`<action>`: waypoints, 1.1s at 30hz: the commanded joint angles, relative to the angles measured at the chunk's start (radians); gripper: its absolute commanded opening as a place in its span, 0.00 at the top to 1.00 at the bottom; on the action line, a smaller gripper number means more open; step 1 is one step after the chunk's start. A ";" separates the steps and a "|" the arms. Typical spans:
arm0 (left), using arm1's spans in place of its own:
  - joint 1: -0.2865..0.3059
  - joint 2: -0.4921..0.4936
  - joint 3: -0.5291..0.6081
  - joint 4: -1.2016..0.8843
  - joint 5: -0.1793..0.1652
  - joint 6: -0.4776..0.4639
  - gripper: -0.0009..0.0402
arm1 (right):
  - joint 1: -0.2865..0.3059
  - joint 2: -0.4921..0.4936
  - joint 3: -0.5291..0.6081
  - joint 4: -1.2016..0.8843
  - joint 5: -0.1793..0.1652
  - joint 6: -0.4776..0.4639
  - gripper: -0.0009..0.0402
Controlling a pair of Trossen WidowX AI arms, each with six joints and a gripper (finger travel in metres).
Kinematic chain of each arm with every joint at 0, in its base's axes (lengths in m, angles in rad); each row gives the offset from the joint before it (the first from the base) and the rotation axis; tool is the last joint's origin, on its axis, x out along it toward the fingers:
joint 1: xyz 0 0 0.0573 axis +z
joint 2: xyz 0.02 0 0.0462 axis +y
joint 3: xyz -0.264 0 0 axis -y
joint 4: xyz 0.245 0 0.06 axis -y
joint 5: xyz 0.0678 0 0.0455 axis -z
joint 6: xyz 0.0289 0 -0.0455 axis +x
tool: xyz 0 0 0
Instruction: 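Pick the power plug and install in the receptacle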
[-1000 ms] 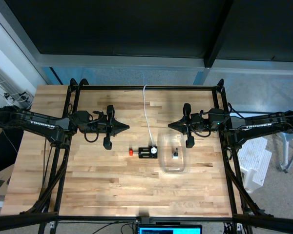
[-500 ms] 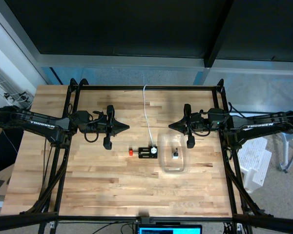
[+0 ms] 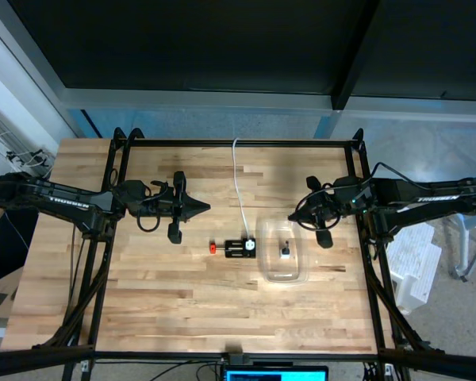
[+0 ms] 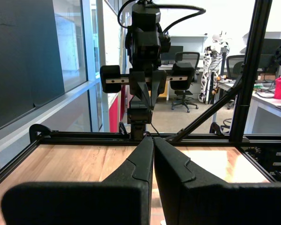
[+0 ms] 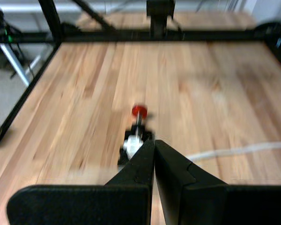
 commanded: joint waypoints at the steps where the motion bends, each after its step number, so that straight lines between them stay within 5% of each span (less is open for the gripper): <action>1: 0.000 0.000 0.000 0.000 0.000 0.000 0.98 | 0.026 0.001 0.029 -0.109 0.039 0.006 0.98; 4: 0.000 0.000 0.000 0.000 0.000 0.000 0.98 | 0.055 0.002 0.052 -0.192 0.072 0.027 0.98; 11: 0.000 0.000 0.000 0.000 0.000 0.000 0.98 | 0.109 0.038 0.071 -0.293 0.077 0.135 0.95; 15: 0.000 0.000 0.000 0.000 0.000 0.000 0.98 | 0.171 0.086 0.071 -0.341 0.126 0.196 0.87; 33: 0.000 0.000 0.000 0.000 0.000 0.000 0.98 | 0.224 0.353 0.071 -0.318 0.127 0.282 0.43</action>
